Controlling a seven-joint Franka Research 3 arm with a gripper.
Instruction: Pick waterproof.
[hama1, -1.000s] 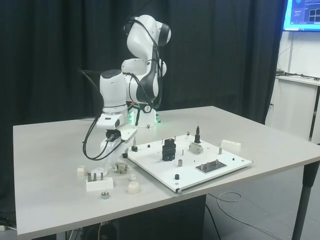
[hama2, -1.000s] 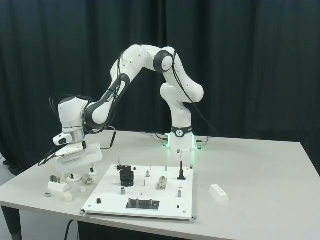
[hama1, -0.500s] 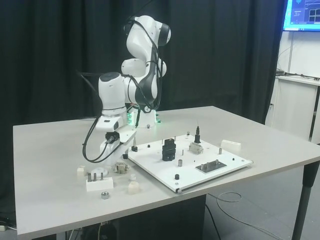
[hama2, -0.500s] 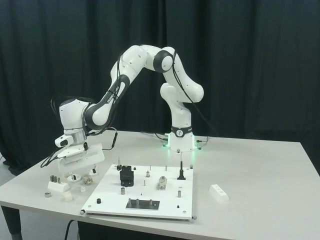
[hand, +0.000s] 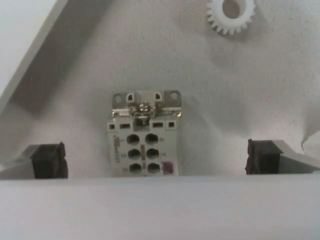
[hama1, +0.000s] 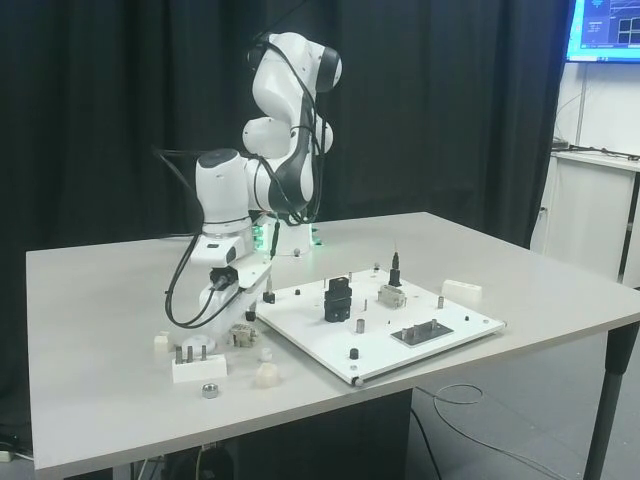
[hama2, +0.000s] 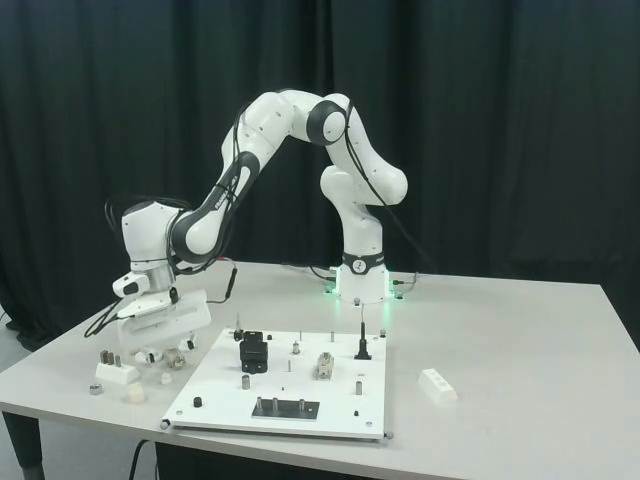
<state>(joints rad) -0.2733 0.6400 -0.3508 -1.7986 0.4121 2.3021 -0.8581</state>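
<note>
Overhead, grey table (hama1: 100, 300), white board (hama1: 400, 330), black curtains (hama2: 520, 130) behind

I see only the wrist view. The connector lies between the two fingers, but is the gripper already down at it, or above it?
Observer: Above it. In the first room view the gripper hangs over the connector, and there seems to be a gap between them.
Operator: What stands near that I cannot see?
Observer: A white block with two pegs stands on the grey table, beside the connector on the side away from the white board.
</note>
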